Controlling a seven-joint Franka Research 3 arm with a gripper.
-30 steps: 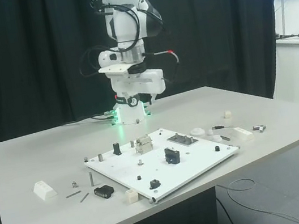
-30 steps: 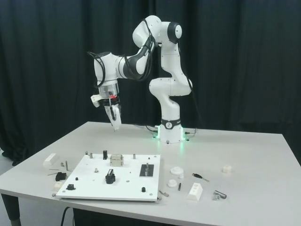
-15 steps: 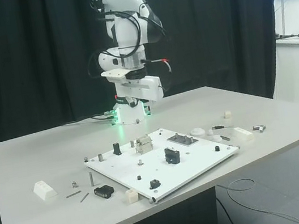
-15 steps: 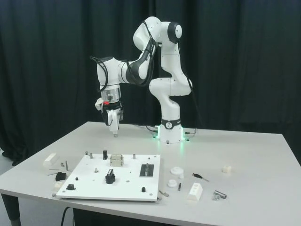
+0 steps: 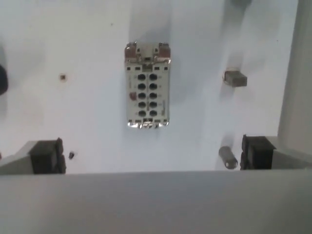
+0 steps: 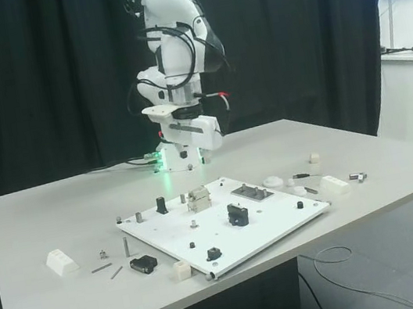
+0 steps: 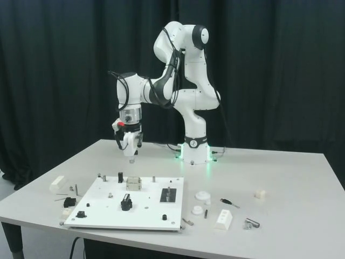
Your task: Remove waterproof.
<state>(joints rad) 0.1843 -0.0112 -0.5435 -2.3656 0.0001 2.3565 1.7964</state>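
Note:
The waterproof connector point(image 5: 147, 85), a grey metal-framed block with two rows of pin holes, stands on the white board point(image 5: 87, 39). It sits near the board's back edge point(image 6: 198, 199) point(image 7: 133, 184). My gripper point(image 5: 152, 155) hangs well above it, pointing straight down, open and holding nothing. Its black fingertips point(image 5: 46, 156) stand wide apart on either side of the connector's line. In the room views the gripper point(image 7: 131, 157) point(image 6: 184, 152) is high over the board's back edge.
The board point(image 6: 270, 223) also carries black parts point(image 6: 237, 215), a grey rail piece point(image 6: 249, 192) and short posts point(image 5: 235, 78). Loose white blocks point(image 6: 61, 262) point(image 7: 223, 218), pins point(image 6: 102, 267) and small parts lie on the table around it.
The arm has swung down and in toward the board. The wrist has turned from a slant to pointing straight down over the connector.

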